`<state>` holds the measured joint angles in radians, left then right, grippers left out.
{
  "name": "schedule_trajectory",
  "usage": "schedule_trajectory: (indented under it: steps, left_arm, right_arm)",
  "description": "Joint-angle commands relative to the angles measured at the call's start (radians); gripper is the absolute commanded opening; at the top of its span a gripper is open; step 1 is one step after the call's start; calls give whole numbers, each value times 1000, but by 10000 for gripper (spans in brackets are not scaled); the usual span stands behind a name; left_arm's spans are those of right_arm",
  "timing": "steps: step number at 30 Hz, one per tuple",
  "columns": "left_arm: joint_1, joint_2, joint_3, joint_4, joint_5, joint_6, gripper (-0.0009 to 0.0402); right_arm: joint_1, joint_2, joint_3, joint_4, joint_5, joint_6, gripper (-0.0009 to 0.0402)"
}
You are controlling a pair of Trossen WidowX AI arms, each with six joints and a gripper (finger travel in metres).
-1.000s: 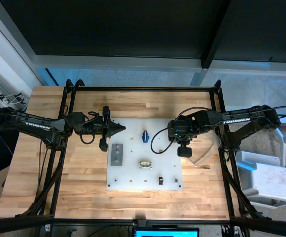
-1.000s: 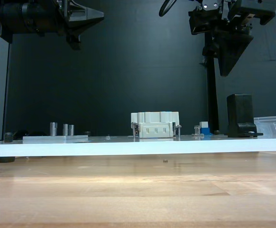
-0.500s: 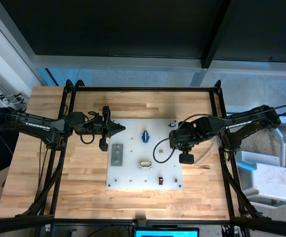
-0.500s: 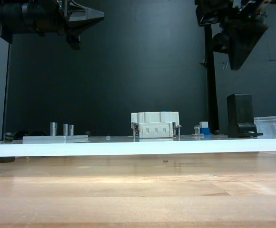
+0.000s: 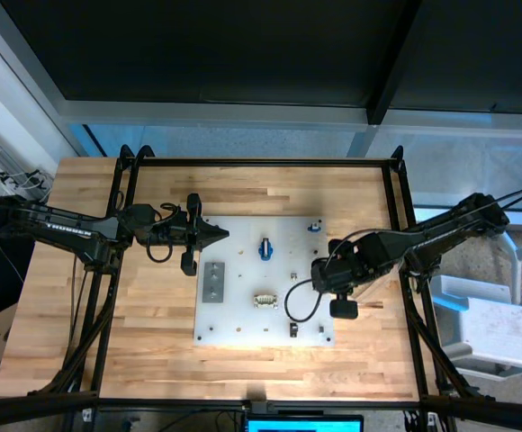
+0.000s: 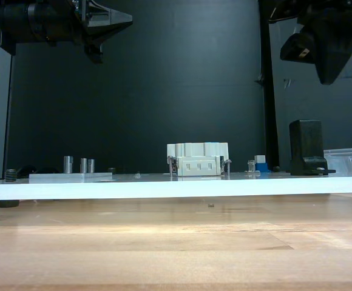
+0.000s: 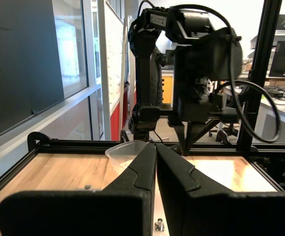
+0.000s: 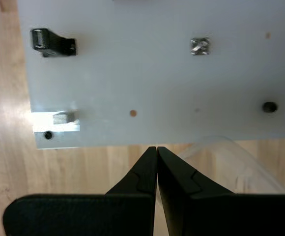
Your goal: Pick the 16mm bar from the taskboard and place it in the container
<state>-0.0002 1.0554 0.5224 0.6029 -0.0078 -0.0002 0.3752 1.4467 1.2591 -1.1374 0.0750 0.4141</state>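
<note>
The right gripper (image 5: pixel 331 281) has moved down-frame to the board's (image 5: pixel 243 315) right edge by the container (image 7: pixel 124 153), jaws together, empty. At the board's upper left the left gripper (image 5: pixel 221 233) stays, jaws together.

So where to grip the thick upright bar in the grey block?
Its exposed top, from straight above: the bar stands upright in the grey block. Left gripper, shut, hovers over the taskboard's left edge; right gripper, shut, over its right edge.
</note>
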Motion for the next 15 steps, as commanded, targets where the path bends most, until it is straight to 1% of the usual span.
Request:
schedule_trajectory:
  steps: [1, 4, 9, 15]
  left_arm:
    - [0, 0, 0, 0, 0, 0, 0]
    - [0, 0, 0, 0, 0, 0, 0]
    - [0, 0, 0, 0, 0, 0, 0]
    - [0, 0, 0, 0, 0, 0, 0]
  right_arm:
    - [26, 29, 22, 3, -20, 23, 0]
    - [45, 65, 51, 4, -42, 50, 0]
    - [83, 119, 105, 1, -43, 65, 0]
    - [108, 167, 121, -2, -42, 87, 0]
